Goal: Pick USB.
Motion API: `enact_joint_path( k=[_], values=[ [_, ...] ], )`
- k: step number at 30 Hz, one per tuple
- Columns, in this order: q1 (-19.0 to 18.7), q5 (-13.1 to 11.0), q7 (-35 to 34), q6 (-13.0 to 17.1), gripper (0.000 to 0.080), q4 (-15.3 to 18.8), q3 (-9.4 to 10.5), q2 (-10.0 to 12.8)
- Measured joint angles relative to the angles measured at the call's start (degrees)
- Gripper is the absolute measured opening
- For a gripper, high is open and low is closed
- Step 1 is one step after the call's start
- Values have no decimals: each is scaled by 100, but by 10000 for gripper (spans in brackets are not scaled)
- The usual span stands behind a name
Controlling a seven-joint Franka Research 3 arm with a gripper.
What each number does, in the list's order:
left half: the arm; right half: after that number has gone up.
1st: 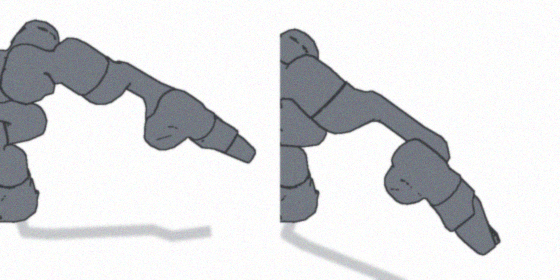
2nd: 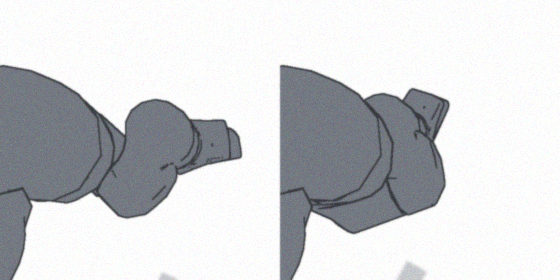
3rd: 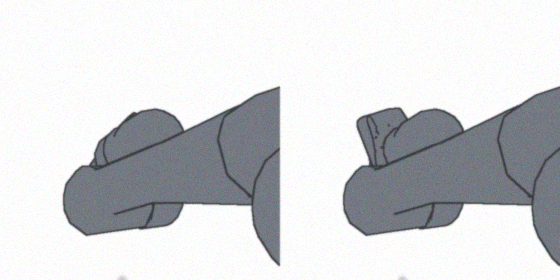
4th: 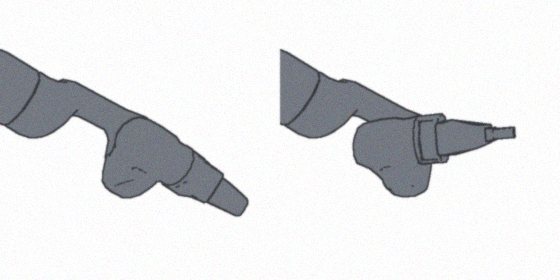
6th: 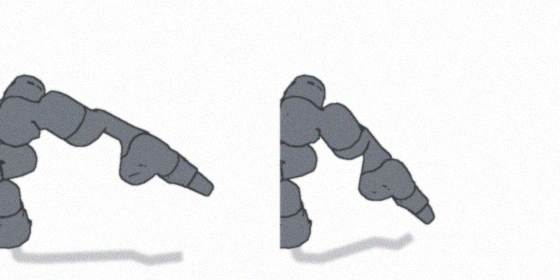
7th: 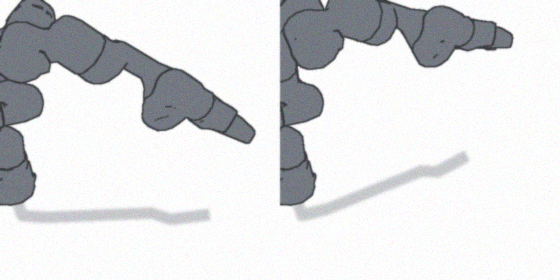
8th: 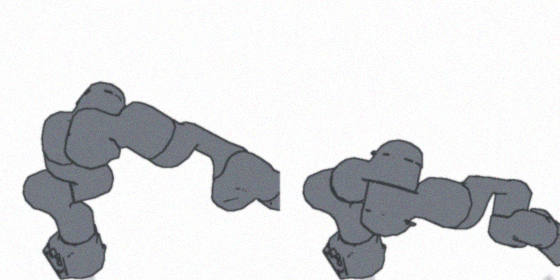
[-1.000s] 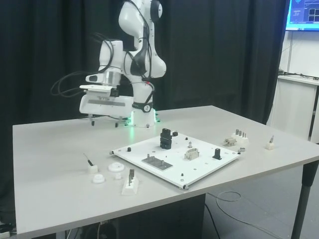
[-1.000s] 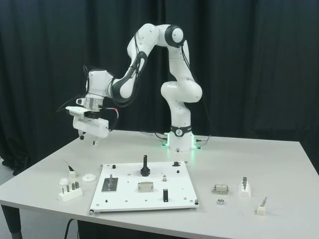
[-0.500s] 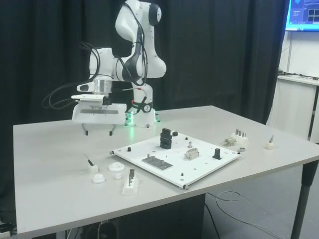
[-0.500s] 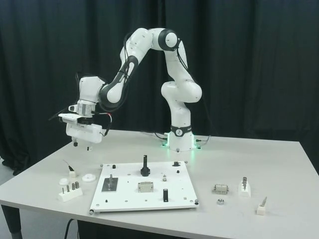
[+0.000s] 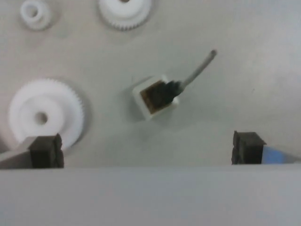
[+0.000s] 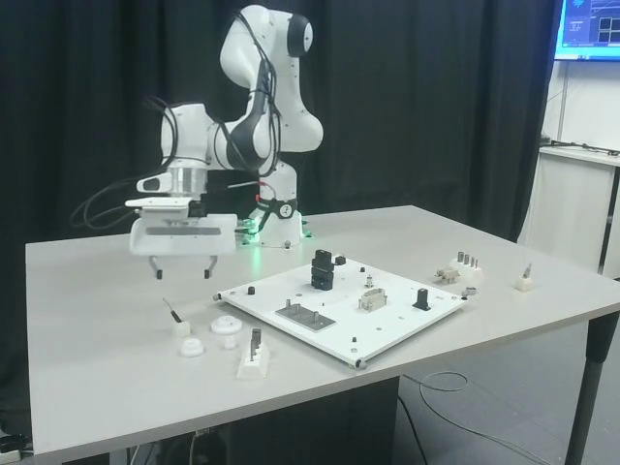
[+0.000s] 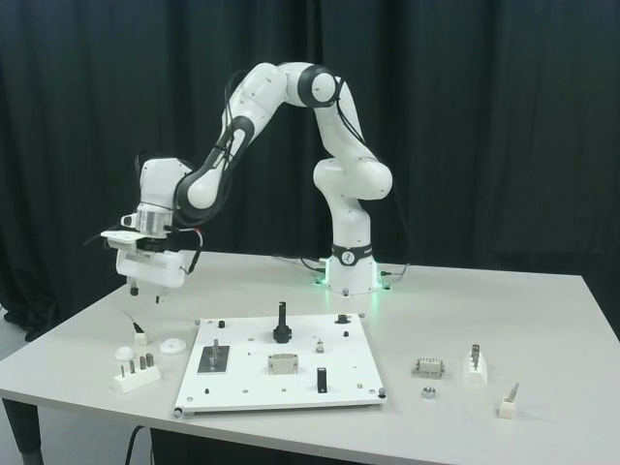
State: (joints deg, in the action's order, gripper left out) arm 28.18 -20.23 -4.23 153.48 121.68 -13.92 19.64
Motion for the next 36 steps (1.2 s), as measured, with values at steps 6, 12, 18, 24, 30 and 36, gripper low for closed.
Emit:
enact_joint_path(
  k=[6, 12, 18, 24, 30, 36],
  values=[
    [86, -298, 204, 18, 800, -279, -1, 277],
    [173, -590, 531, 15, 800, -550, -1, 538],
    [189, -960, 898, -51, 800, -755, 3, 748],
    [189, -1210, 1286, -168, 800, -929, 19, 914],
    [189, -1296, 1545, -302, 800, -1094, 18, 1057],
    [190, -1300, 1637, -351, 800, -1196, 16, 1167]
  ],
)
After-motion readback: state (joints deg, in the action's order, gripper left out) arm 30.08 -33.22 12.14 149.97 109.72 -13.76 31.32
